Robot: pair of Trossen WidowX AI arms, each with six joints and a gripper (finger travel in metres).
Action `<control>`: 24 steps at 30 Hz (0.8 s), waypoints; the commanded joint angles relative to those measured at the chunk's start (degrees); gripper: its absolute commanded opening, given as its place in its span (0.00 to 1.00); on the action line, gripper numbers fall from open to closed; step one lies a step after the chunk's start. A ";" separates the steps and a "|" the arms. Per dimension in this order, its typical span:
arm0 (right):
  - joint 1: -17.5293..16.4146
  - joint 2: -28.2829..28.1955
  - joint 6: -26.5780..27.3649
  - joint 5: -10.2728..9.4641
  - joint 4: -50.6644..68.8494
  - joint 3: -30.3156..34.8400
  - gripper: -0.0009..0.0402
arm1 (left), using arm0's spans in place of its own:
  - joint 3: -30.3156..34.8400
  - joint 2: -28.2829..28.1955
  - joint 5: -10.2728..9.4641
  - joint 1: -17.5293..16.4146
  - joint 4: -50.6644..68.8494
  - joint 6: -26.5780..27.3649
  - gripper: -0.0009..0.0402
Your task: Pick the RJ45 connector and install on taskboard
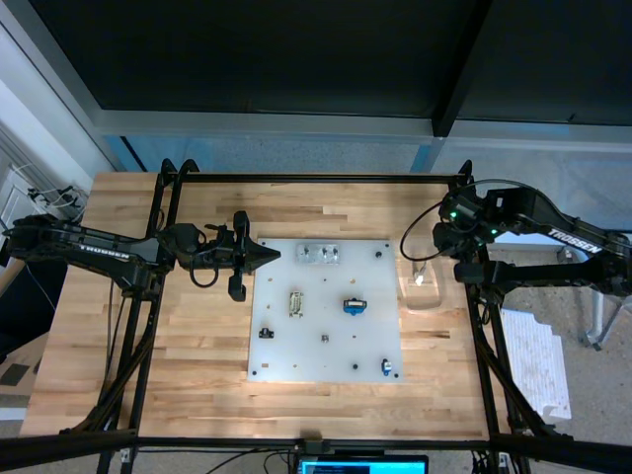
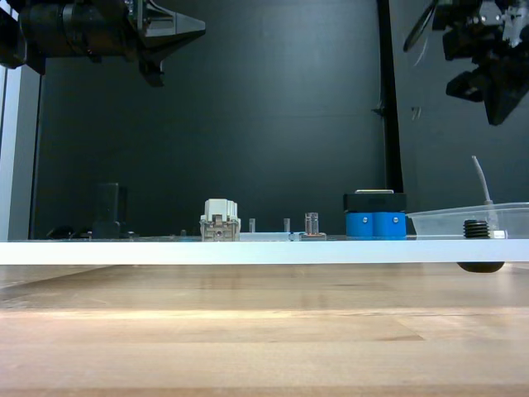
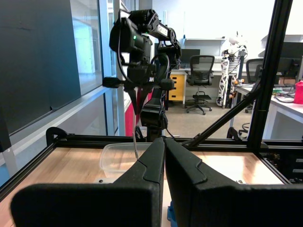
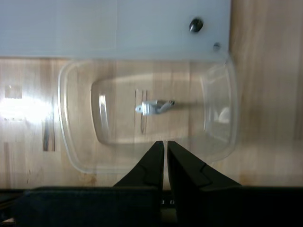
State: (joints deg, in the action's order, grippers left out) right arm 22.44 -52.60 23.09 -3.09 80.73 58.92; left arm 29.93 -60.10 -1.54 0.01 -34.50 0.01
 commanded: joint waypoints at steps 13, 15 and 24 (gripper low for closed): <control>5.31 -2.10 4.42 -0.15 -7.15 -8.52 0.40 | 0.02 -0.02 0.00 0.00 -0.02 0.00 0.02; 5.31 -2.73 4.48 -0.13 -7.54 -9.18 0.42 | 0.02 -0.02 0.00 0.00 -0.02 -0.02 0.02; 5.27 -3.13 4.85 -0.15 -12.76 -14.62 0.42 | 0.02 -0.02 0.00 0.00 -0.02 0.00 0.02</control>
State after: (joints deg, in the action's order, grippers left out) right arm 27.77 -55.75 27.81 -3.22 68.53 44.91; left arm 29.95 -60.10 -1.56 0.01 -34.52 0.01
